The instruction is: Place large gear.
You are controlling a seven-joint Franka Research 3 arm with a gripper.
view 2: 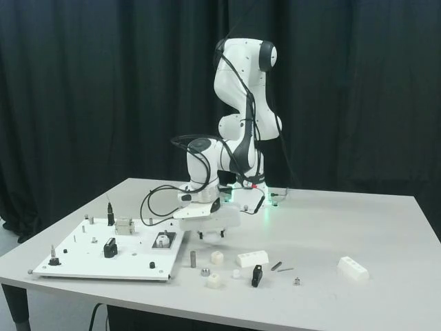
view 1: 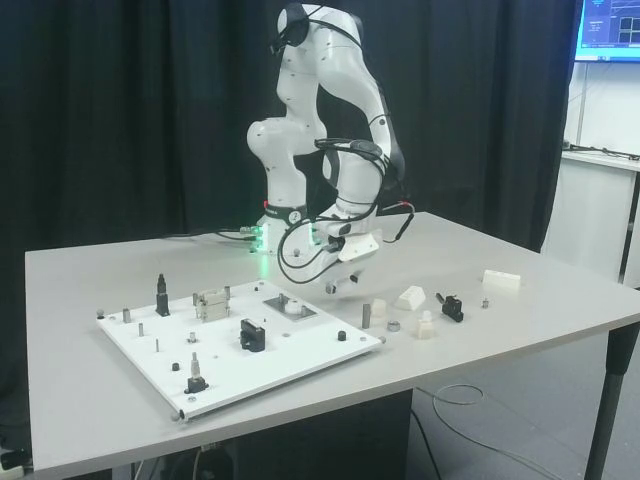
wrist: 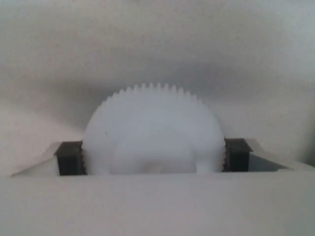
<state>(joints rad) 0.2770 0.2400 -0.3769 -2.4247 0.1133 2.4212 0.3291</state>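
One white robot arm (view 2: 238, 103) holds its gripper (wrist: 153, 157) clamped on one large gear (wrist: 153, 130); in the wrist view the white toothed disc sits between two black fingers (wrist: 69, 158), one pressed on each side of its rim; in the room views the gripper hangs above the grey bench (view 1: 500, 310), just beside the near edge of the white assembly board (view 1: 290, 365), with nothing touching the gear from below; to do the step well, the judgement is to keep the gear level, centre its bore over the chosen peg on the board, lower slowly, and release only once it is seated; which peg cannot be told from here; counted: one board, one bench, and about eight small loose parts (view 2: 251, 258) on the bench below and beside the gripper
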